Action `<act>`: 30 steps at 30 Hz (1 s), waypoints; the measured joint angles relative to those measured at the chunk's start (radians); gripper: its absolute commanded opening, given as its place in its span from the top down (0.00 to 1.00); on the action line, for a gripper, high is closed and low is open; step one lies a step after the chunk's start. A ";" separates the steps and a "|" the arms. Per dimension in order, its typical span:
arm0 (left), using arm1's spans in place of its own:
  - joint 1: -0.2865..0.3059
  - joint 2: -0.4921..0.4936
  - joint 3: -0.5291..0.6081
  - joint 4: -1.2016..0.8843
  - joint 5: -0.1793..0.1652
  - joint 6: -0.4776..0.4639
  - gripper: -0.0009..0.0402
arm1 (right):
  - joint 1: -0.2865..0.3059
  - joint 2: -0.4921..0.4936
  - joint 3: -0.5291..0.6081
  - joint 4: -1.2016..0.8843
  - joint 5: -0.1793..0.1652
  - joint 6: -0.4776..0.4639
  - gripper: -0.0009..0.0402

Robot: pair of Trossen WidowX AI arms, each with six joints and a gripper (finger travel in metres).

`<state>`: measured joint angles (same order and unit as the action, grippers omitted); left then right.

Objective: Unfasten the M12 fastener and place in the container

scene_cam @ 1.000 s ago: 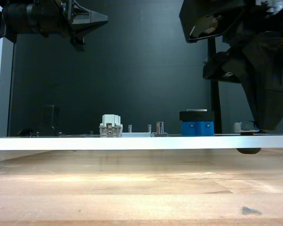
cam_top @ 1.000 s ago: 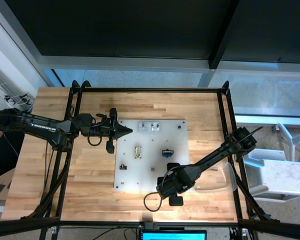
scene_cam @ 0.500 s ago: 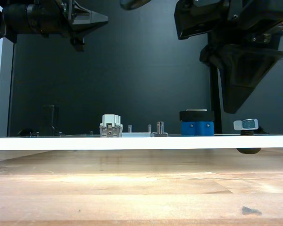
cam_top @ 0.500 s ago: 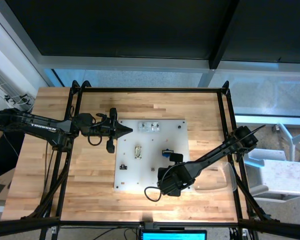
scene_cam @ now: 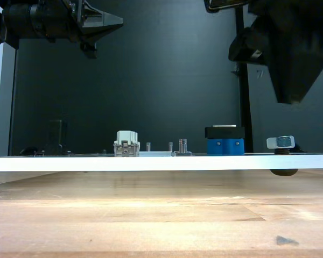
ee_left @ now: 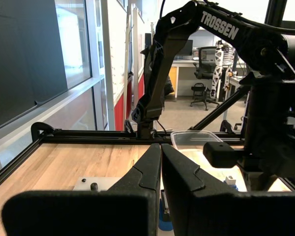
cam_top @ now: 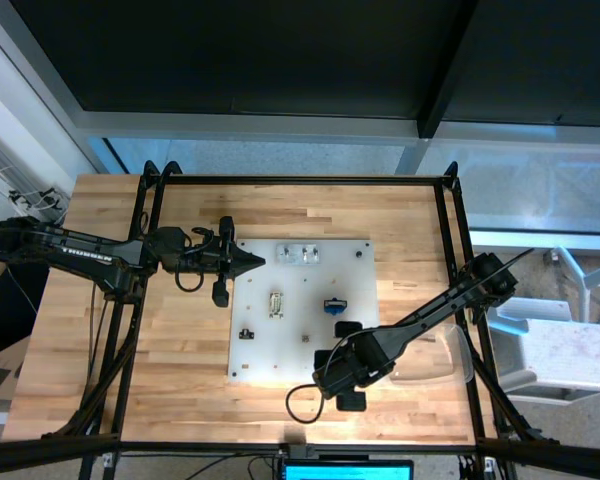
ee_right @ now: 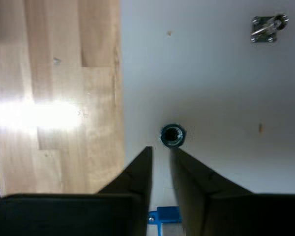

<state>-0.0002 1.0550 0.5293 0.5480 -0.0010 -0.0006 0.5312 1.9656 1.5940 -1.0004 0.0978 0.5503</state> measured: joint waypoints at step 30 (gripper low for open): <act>0.000 0.001 0.000 -0.001 0.000 0.000 0.98 | -0.004 0.057 -0.063 0.082 0.040 0.013 0.54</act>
